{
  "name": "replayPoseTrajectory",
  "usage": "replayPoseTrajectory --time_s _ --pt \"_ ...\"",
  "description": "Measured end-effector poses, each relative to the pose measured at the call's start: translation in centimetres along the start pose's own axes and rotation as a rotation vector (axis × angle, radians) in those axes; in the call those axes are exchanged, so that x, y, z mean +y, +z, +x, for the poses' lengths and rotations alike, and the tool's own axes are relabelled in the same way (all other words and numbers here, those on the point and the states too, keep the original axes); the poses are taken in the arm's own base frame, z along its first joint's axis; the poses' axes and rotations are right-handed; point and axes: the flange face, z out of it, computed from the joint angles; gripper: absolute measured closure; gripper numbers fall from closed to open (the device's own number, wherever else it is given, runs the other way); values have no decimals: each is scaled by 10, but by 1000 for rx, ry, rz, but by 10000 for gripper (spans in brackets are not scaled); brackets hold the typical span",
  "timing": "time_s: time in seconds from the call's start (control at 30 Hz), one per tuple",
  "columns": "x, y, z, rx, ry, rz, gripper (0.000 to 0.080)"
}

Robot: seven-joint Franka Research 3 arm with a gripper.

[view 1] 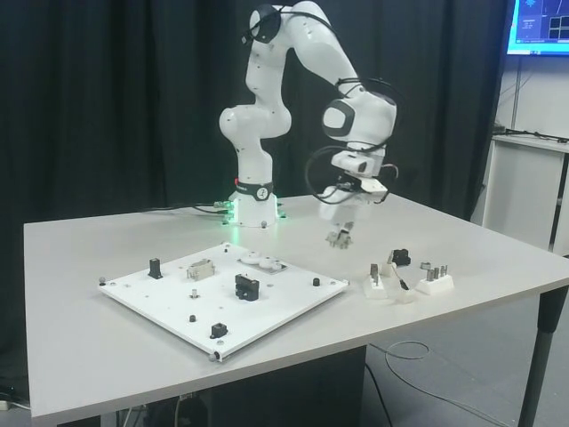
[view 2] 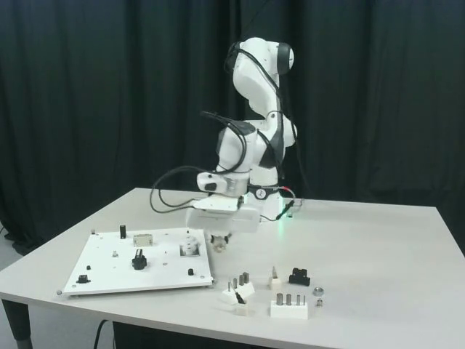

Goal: Pick waterproof.

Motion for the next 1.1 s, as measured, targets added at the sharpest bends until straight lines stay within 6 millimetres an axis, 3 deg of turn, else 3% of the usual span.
replayPoseTrajectory --time_s 1.1 --pt "172 -16 54 49 383 -9 495"
